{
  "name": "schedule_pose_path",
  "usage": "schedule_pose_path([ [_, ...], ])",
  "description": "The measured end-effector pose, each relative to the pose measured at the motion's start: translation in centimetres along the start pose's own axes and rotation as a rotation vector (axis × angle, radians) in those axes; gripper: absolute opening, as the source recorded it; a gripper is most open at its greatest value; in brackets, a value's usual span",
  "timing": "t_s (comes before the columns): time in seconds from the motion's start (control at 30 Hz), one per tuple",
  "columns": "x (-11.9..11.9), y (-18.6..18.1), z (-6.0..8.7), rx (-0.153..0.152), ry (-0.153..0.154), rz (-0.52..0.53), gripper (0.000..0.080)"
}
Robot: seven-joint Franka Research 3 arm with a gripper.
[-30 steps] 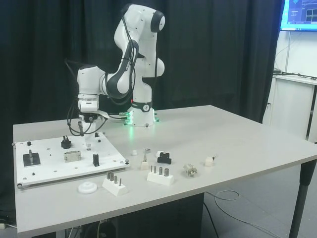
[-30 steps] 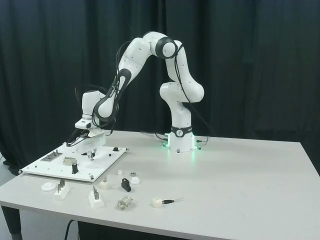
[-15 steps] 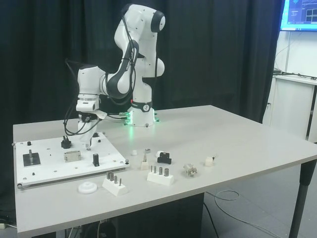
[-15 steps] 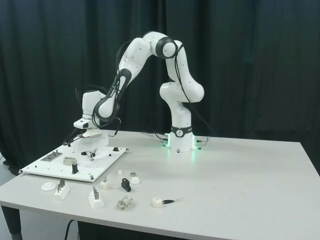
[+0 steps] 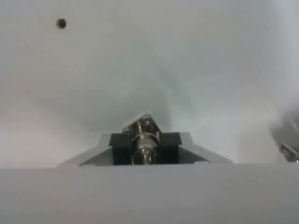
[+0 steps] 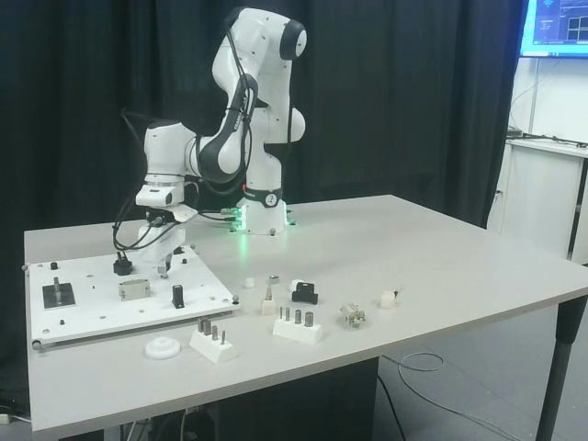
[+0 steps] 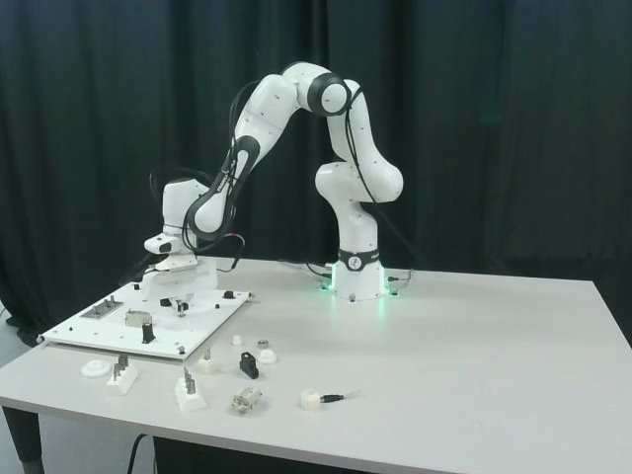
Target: Insert BNC.
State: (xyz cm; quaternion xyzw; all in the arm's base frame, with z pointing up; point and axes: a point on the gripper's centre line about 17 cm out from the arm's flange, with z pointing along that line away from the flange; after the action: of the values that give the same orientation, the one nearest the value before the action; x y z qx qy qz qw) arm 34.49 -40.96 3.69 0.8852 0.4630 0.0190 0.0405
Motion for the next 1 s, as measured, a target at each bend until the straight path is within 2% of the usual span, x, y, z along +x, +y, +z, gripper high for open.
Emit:
schedule_pose_path([
  [0.67, -0.01, 0.02, 0.16, -0.001, -0.006, 0.184, 0.0120],
  [1.0, -0.03, 0.00, 0.13, -0.001, -0.006, 0.216, 0.0120],
])
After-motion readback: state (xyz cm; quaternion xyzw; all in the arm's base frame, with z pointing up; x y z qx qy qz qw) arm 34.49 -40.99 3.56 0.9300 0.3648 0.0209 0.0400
